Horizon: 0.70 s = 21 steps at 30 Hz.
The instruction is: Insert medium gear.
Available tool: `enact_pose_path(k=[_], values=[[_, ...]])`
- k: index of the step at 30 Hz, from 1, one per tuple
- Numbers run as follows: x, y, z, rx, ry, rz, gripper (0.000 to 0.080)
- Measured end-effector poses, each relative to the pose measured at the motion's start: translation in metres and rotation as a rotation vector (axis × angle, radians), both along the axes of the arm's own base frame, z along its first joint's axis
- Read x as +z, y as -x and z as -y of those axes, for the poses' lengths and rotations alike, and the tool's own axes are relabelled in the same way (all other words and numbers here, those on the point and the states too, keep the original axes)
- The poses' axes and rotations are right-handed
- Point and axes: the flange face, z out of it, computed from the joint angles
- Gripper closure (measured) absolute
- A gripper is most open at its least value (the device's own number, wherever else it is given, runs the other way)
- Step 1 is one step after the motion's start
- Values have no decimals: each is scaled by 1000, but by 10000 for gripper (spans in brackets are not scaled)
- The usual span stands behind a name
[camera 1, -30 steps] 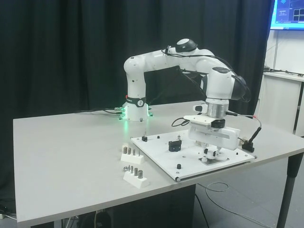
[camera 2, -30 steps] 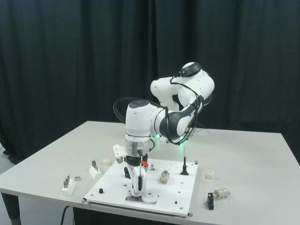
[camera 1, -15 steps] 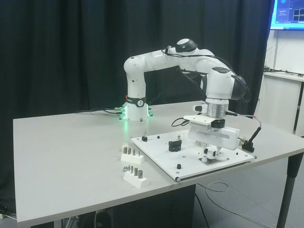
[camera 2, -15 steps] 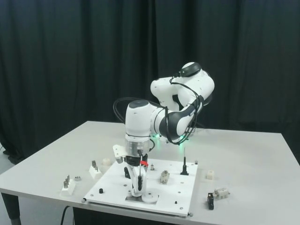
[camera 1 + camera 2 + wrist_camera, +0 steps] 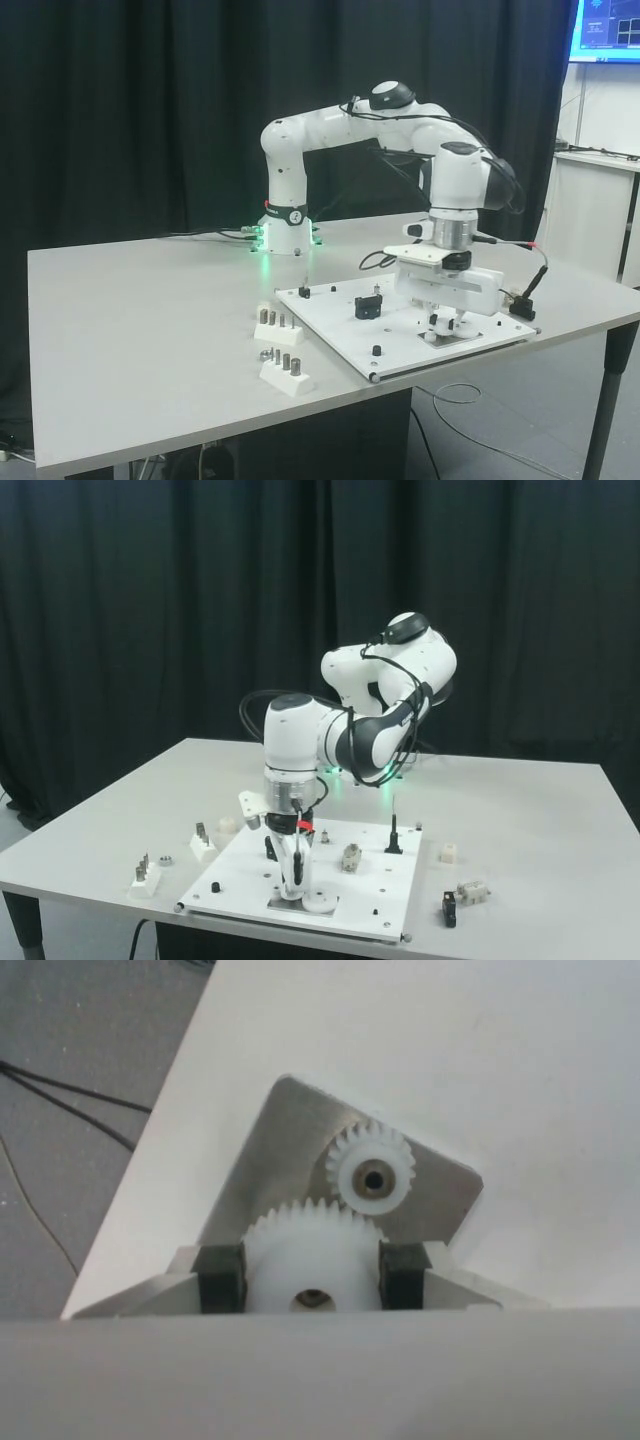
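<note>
Gripper [image 5: 312, 1278]: black pads [image 5: 218, 1278] pinch the medium gear [image 5: 310, 1260] from both sides.
Medium gear: white, held low over the grey metal plate [image 5: 270, 1150], teeth touching the small gear [image 5: 371, 1170].
Small gear: white, seated on the plate.
White board [image 5: 330, 320]: carries the plate at its near edge, on the grey table [image 5: 130, 320].
</note>
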Motion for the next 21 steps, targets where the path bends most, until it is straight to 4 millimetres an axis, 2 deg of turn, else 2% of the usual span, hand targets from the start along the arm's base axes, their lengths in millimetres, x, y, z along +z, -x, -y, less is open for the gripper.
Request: enact_pose_path(k=[21], values=[[-2, 1, 0, 62, -4, 4, 519]])
